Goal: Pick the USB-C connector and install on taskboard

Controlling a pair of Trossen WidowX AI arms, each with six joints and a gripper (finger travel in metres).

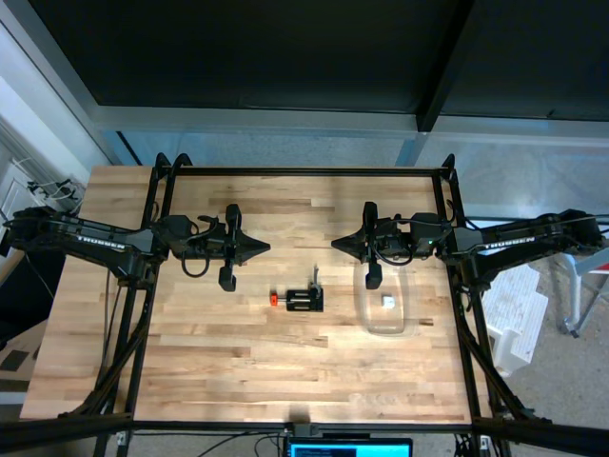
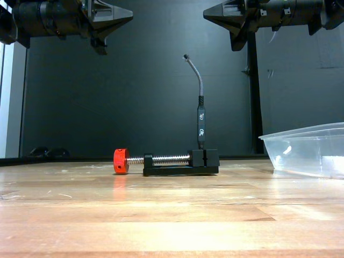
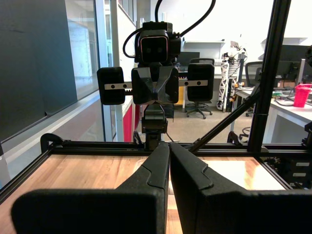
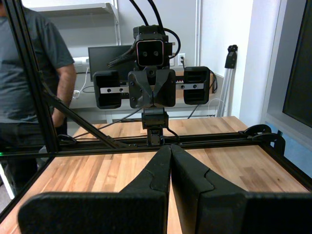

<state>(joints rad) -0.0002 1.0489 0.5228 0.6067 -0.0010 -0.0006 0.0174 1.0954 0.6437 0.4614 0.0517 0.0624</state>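
The taskboard [image 1: 304, 301] [image 2: 180, 164] is a small black block lying mid-table, its orange-red knob [image 1: 273, 299] [image 2: 121, 160] pointing left. The USB-C connector [image 1: 315, 276] [image 2: 201, 126], a slim dark plug with a bendy metallic stalk, stands upright on the block's end away from the knob. My left gripper [image 1: 267, 248] [image 2: 130, 18] [image 3: 169, 146] hovers high, behind and left of the block, shut and empty. My right gripper [image 1: 333, 245] [image 2: 205, 13] [image 4: 170, 147] faces it from the right at the same height, also shut on nothing.
A clear plastic tray [image 1: 385, 330] [image 2: 306, 150] sits right of the block, under the right arm, holding a small white square piece [image 1: 387, 301]. A black frame rail [image 1: 304, 171] runs round the table. A screen [image 1: 347, 446] shows at the near edge.
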